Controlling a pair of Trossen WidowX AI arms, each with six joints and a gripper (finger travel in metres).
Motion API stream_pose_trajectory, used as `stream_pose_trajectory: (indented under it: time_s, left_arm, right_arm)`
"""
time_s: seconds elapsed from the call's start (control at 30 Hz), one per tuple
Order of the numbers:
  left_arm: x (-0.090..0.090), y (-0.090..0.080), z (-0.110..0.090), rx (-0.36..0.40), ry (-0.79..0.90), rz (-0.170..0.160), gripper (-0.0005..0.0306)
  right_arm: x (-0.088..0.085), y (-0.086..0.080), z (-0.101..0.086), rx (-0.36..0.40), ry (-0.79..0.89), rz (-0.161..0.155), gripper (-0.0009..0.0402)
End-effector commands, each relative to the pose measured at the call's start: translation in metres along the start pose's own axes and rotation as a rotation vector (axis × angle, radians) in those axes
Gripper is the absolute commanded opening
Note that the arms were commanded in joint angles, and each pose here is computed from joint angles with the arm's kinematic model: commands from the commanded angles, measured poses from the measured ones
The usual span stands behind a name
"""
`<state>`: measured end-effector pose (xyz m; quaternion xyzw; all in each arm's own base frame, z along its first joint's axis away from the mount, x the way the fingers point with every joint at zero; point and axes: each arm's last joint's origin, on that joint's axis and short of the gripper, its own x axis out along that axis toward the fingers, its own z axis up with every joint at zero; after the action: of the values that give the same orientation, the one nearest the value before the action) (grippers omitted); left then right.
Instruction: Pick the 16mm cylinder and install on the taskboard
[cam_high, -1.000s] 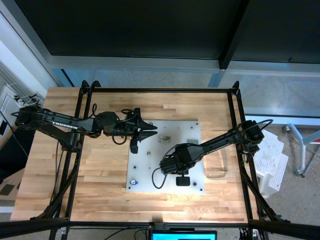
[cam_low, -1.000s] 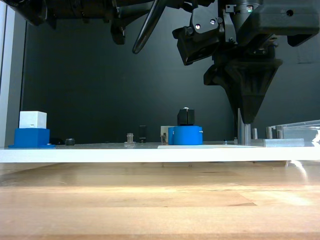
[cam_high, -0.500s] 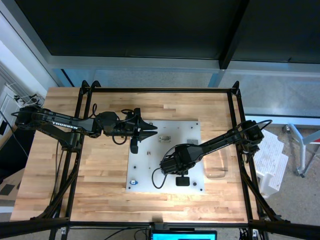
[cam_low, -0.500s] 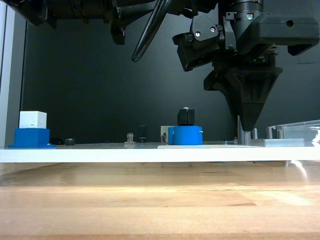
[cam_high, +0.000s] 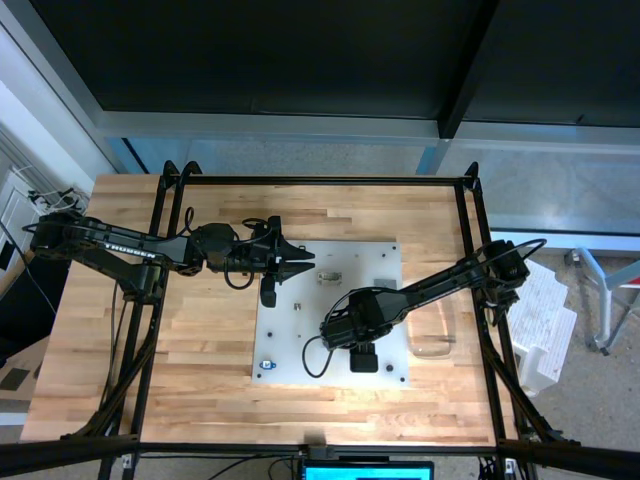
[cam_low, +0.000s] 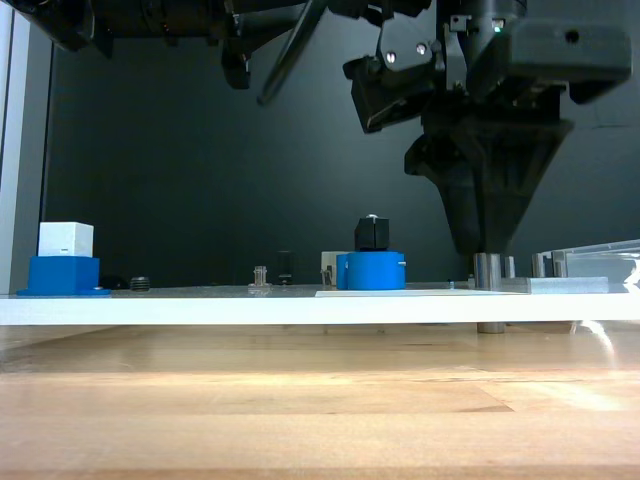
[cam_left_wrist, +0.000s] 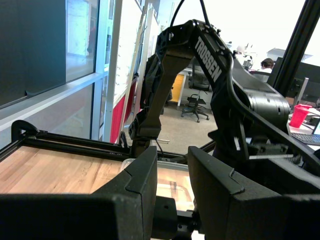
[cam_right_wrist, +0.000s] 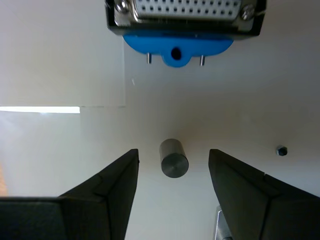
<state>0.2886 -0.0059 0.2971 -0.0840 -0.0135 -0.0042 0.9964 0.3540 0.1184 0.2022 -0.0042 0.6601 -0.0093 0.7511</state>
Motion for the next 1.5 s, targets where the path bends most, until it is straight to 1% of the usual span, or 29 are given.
stream_pose_trajectory:
  time_s: [0.03,0.1,0.23,0.3,0.4,0.53,0.67,0.8,0.9,0.97,1.03,1.17,1.4,1.43,1.5]
  left_arm:
    - [0.000,0.000,0.000,0.000,0.000,0.000,0.0081]
    - [0.000,0.000,0.000,0.000,0.000,0.000,0.0081]
    - [0.000,0.000,0.000,0.000,0.000,0.000,0.0081]
    - [0.000,0.000,0.000,0.000,0.000,0.000,0.0081]
    - [0.000,0.000,0.000,0.000,0.000,0.000,0.0081]
    - [0.000,0.000,0.000,0.000,0.000,0.000,0.0081]
    - [0.000,0.000,0.000,0.000,0.000,0.000,0.0081]
    - [0.000,0.000,0.000,0.000,0.000,0.000,0.0081]
    - [0.000,0.000,0.000,0.000,0.000,0.000,0.0081]
    - [0.000,0.000,0.000,0.001,0.000,0.000,0.0081]
    - [0.000,0.000,0.000,0.000,0.000,0.000,0.0081]
    - [0.000,0.000,0.000,0.000,-0.001,0.001,0.0081]
    - [0.000,0.000,0.000,0.000,0.000,0.000,0.0081]
    - [0.000,0.000,0.000,0.000,-0.001,0.001,0.0081]
    - [0.000,0.000,0.000,0.000,-0.001,0.001,0.0081]
  right_arm:
    - [-0.014,-0.003,-0.001,-0.004,-0.048,-0.015,0.0204]
    - [-0.025,-0.005,-0.003,-0.017,-0.089,-0.029,0.0201]
    - [-0.044,-0.012,-0.005,-0.018,-0.152,-0.038,0.0188]
    - [-0.053,-0.016,-0.007,-0.019,-0.190,-0.031,0.0179]
    - [-0.064,-0.024,-0.011,-0.002,-0.267,-0.012,0.0164]
    - [-0.077,-0.036,-0.021,0.010,-0.383,0.011,0.0143]
    - [-0.091,-0.051,-0.033,0.038,-0.512,0.029,0.0126]
    - [-0.107,-0.067,-0.043,0.073,-0.623,0.032,0.0111]
    - [-0.117,-0.076,-0.051,0.077,-0.707,0.029,0.0100]
    - [-0.124,-0.081,-0.056,0.059,-0.770,0.022,0.0091]
    - [-0.128,-0.084,-0.062,0.044,-0.846,0.018,0.0080]
    - [-0.134,-0.092,-0.074,0.055,-1.006,0.021,0.0055]
    - [-0.134,-0.106,-0.090,0.103,-1.151,0.010,0.0012]
    - [-0.133,-0.108,-0.092,0.107,-1.178,0.017,0.0005]
    - [-0.131,-0.112,-0.096,0.104,-1.238,0.042,-0.0002]
